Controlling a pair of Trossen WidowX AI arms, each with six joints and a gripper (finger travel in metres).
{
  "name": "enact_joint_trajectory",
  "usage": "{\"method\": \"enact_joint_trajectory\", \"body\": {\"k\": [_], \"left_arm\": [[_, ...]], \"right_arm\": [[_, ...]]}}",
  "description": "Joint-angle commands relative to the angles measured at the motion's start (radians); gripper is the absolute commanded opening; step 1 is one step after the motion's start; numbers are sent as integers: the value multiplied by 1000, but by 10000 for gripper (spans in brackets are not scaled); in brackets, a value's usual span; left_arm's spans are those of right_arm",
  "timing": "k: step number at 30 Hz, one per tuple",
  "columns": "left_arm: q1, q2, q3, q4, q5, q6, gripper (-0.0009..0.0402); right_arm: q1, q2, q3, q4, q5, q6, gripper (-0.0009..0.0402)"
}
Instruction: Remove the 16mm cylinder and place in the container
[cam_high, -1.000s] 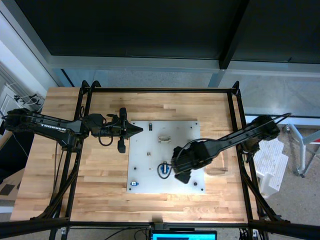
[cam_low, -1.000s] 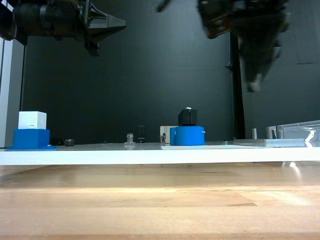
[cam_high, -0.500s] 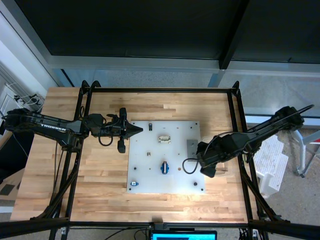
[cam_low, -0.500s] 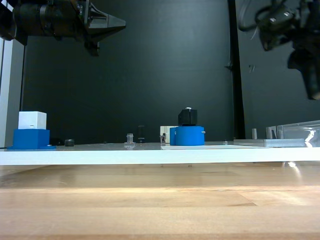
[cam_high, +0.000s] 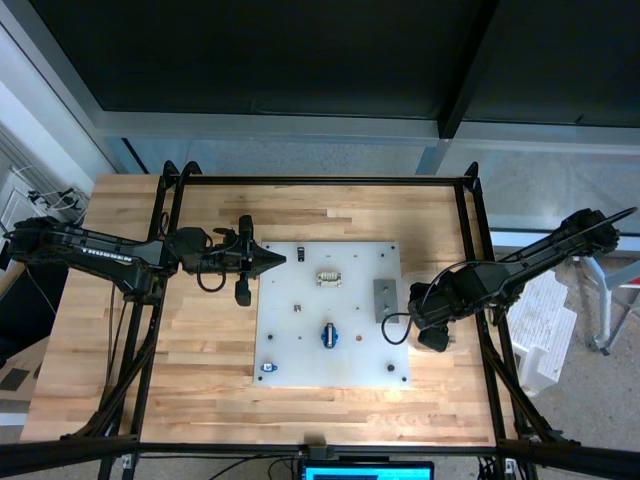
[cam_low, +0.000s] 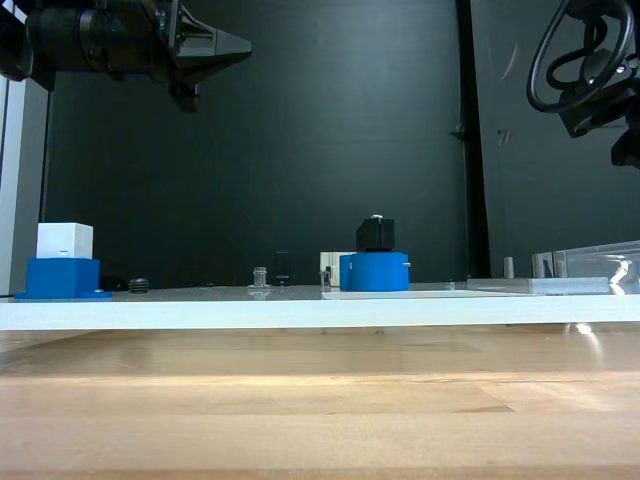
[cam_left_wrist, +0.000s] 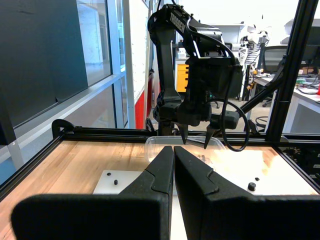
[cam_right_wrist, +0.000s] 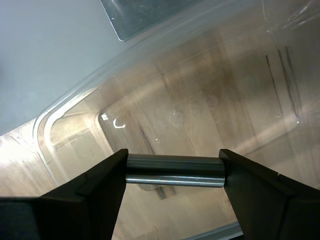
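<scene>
Wooden table (cam_high: 150, 380) carrying the white board (cam_high: 300, 340). Just beside the board's right edge stands the container (cam_right_wrist: 47, 125), clear-walled, with the wood showing through its floor. Right gripper (cam_high: 432, 335) hangs off the board's right edge, above the container. Its fingers pinch the 16mm cylinder (cam_right_wrist: 174, 170) by both ends, crosswise over the container's inside. Left gripper (cam_high: 270, 259), fingers pressed together, hovers high at the board's left edge.

Silver-grey 16mm cylinder (cam_right_wrist: 174, 168), clear container (cam_right_wrist: 175, 107), black left gripper (cam_left_wrist: 173, 149), black right gripper (cam_right_wrist: 174, 175)
</scene>
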Motion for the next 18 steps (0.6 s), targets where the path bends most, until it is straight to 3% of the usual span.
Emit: {"method": "enact_joint_trajectory", "body": {"k": [1, 8, 18], "left_arm": [[0, 0, 0, 0, 0, 0, 0], [0, 0, 0, 0, 0, 0, 0], [0, 0, 0, 0, 0, 0, 0]], "right_arm": [[-1, -3, 0, 0, 4, -4, 300], [-1, -5, 0, 2, 13, -25, 335], [-17, -24, 0, 92, 36, -118, 295]]}}
